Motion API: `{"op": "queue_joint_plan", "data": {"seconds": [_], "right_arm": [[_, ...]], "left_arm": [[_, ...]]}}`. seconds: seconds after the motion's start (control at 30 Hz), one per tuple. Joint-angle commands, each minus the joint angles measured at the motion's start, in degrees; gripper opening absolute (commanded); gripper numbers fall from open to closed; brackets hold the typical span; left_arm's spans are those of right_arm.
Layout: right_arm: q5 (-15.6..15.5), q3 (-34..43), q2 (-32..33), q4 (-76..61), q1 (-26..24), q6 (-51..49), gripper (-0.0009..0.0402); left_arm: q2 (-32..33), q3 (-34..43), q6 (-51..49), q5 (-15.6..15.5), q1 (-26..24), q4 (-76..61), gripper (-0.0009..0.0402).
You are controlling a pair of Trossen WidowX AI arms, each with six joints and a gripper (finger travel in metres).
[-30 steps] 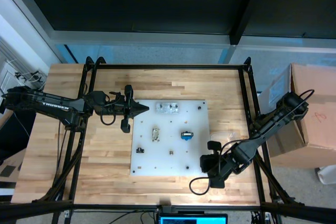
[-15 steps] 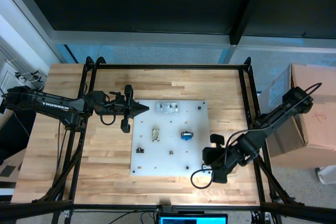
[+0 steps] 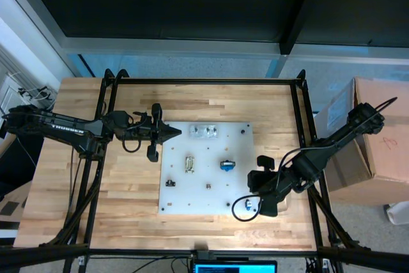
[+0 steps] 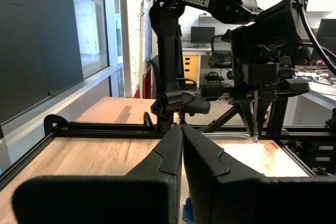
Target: Remove the RJ45 connector from the taskboard and place in the container
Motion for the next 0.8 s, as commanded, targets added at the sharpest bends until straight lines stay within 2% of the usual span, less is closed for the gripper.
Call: {"op": "queue_joint_plan", "data": {"seconds": [0.03,0.37,0.57,0.8], "right_arm": [[-0.9,-0.5,-0.9,0.0,-1.3,-1.8,0.0],[-1.0,-5.8,-7.6,-2.0,-10.5,-3.6,0.0],[-3.3,-8.5,-11.5,-6.1,-17.6,-8.0,0.0],[-3.5,-10.4,-15.7,-12.3,-25.0,-12.6,0.0]], "left_arm": [[0.0,0.0,0.0,0.0,0.0,0.0,0.0],[0.0,0.0,0.0,0.0,0.0,0.0,0.0],[0.0,0.0,0.0,0.0,0.0,0.0,0.0],[0.0,0.0,0.0,0.0,0.0,0.0,0.0]]}}
